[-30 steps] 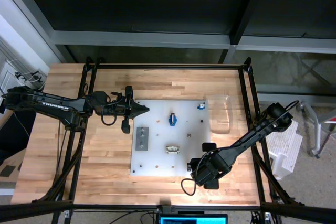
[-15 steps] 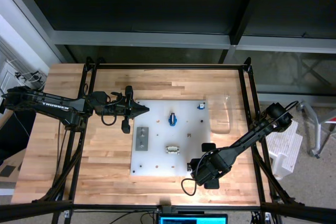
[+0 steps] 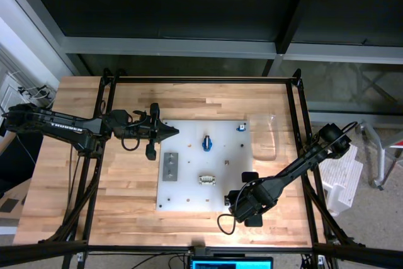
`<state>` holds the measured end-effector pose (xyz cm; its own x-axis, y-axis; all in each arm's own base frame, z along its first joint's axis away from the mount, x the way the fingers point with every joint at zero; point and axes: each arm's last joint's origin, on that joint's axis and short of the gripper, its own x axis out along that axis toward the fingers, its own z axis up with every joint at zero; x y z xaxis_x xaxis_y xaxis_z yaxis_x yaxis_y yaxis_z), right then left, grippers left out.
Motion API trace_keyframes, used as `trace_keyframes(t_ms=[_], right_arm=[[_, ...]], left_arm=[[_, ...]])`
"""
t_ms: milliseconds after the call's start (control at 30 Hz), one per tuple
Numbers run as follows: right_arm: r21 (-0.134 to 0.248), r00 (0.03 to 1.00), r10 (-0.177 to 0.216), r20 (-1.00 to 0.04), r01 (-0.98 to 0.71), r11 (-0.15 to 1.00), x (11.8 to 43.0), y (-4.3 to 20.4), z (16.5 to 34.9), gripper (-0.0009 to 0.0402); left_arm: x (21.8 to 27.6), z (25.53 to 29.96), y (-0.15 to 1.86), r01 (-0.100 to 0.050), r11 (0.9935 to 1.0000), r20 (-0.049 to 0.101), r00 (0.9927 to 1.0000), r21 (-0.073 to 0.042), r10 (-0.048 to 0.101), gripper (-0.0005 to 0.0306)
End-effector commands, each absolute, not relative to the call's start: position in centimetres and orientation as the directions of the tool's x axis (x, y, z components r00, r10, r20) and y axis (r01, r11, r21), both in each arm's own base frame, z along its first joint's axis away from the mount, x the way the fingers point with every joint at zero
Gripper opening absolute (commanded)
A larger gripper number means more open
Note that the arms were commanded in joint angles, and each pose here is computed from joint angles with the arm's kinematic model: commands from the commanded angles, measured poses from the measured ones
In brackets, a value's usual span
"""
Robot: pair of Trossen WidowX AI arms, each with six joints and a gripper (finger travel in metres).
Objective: Pick the 16mm bar and install on taskboard
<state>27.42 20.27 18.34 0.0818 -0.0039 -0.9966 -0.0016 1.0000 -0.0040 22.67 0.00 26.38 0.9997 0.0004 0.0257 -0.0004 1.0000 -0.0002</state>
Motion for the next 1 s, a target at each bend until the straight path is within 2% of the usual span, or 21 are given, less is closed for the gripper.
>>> trace_keyframes(t_ms=[33,300,500,733,1000], right_arm=[[0.000,0.085,0.000,-0.996,0.000,1.000,27.5,20.3,18.5,0.0075],[0.006,0.094,0.006,-0.996,0.003,1.000,27.4,20.3,18.8,0.0169],[0.013,0.103,0.013,-0.995,0.004,1.000,27.0,19.9,19.9,0.0213],[0.025,0.119,0.024,-0.993,0.004,1.000,26.1,19.3,21.8,0.0216],[0.031,0.137,0.030,-0.990,0.004,1.000,25.9,19.0,22.6,0.0189]], left_arm=[[22.68,26.39,0.00,0.000,1.00000,0.026,0.99967,0.000,0.000,0.0000],[22.68,26.39,0.00,0.000,1.00000,0.026,0.99966,0.000,0.000,0.0000],[22.68,26.39,0.01,-0.001,1.00000,0.026,0.99967,0.000,0.001,0.0000],[22.68,26.39,0.00,0.000,1.00000,0.026,0.99967,0.000,0.000,0.0000],[22.67,26.40,0.00,0.000,1.00000,0.027,0.99965,0.000,0.000,0.0000]])
